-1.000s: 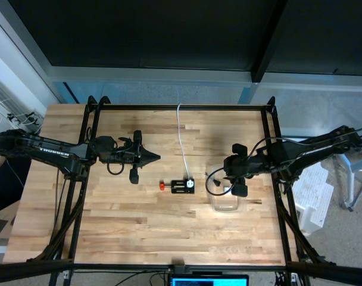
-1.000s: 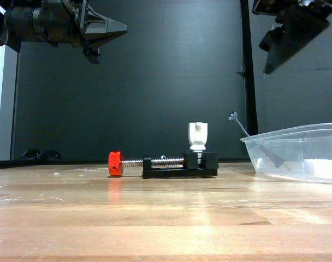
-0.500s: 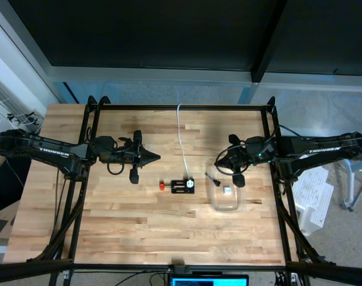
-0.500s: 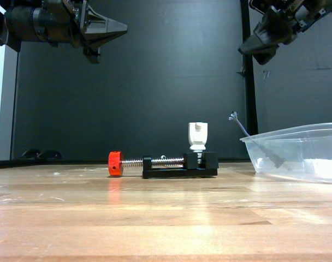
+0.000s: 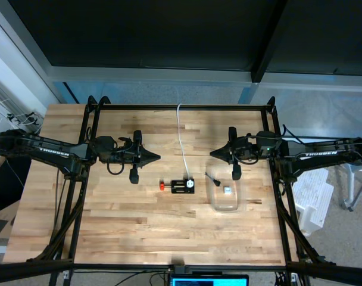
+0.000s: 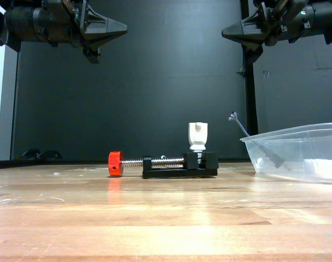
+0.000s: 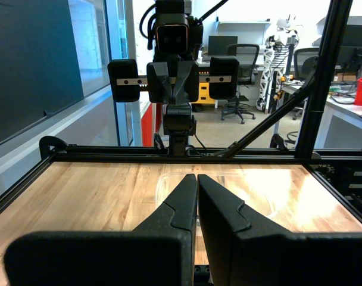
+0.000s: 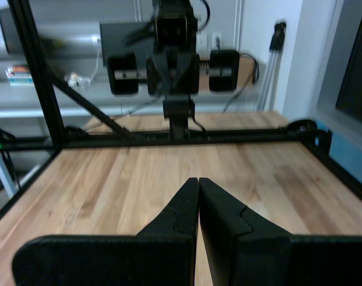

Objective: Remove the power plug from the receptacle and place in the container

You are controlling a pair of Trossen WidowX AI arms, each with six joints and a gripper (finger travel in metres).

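Swung up level, your shut, empty right gripper [image 5: 212,154] sits beyond the container [image 5: 224,210] holding the plug [image 5: 213,179]; the shut left gripper [image 5: 159,157] hangs farther off.

Even overhead light falls on the pale wooden surface [image 5: 139,208], bright in the high view, with only faint, soft shadows. In the low view the left end effector [image 6: 124,25] and right end effector [image 6: 225,32] hang high as black silhouettes against a dark backdrop, and the nearest wood is out of focus. Warm glare streaks the wood in the left wrist view. The right wrist view is dimmer and blurred.
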